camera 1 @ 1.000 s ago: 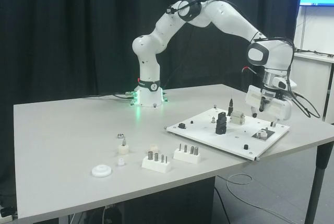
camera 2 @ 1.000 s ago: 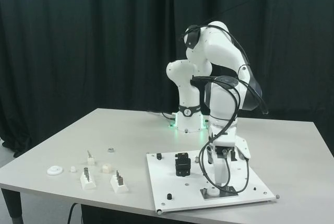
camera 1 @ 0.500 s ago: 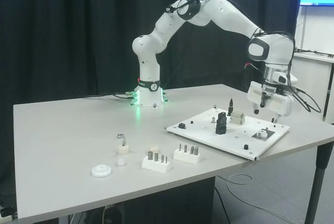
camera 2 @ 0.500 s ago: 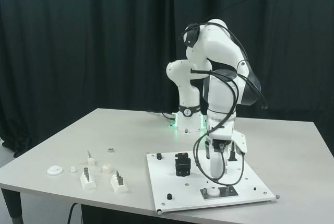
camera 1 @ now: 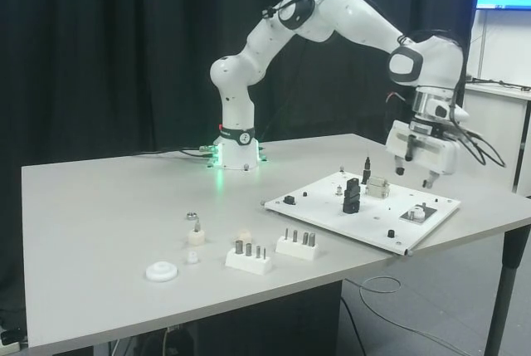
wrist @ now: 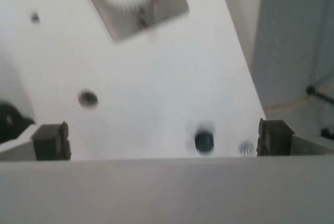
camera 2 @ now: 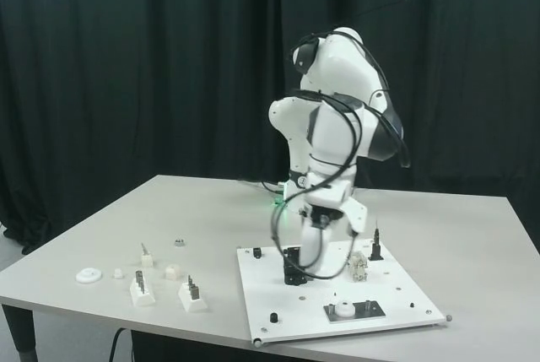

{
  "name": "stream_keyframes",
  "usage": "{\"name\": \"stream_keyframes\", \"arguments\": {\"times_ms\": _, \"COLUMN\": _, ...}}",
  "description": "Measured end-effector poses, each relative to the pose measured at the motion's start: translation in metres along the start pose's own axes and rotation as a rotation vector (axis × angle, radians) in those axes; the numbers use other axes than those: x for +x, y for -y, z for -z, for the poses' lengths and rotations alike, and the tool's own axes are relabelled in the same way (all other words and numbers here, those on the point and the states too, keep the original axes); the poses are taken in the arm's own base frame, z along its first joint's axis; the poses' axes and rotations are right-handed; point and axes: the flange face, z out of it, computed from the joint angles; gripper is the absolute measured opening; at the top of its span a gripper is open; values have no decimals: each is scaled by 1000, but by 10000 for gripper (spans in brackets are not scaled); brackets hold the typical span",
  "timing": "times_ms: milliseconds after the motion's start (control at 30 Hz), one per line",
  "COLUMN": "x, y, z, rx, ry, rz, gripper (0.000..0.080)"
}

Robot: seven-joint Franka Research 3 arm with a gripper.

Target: Pick large gear.

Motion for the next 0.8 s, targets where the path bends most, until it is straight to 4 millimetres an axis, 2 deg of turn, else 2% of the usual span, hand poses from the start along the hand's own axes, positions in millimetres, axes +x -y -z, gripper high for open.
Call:
{"name": "stream_keyframes", "arguments": {"times_ms": 467, "x": -47, "y": -75, "z": 4, "rx": -86, "ry": 61, "rz": -110, "gripper": 800}}
{"name": "stream_keyframes", "arguments": {"times_ms": 800, "x": -87, "y": -129, "z": -8, "rx": -120, "ry": 102, "rz": -147, "gripper": 800}}
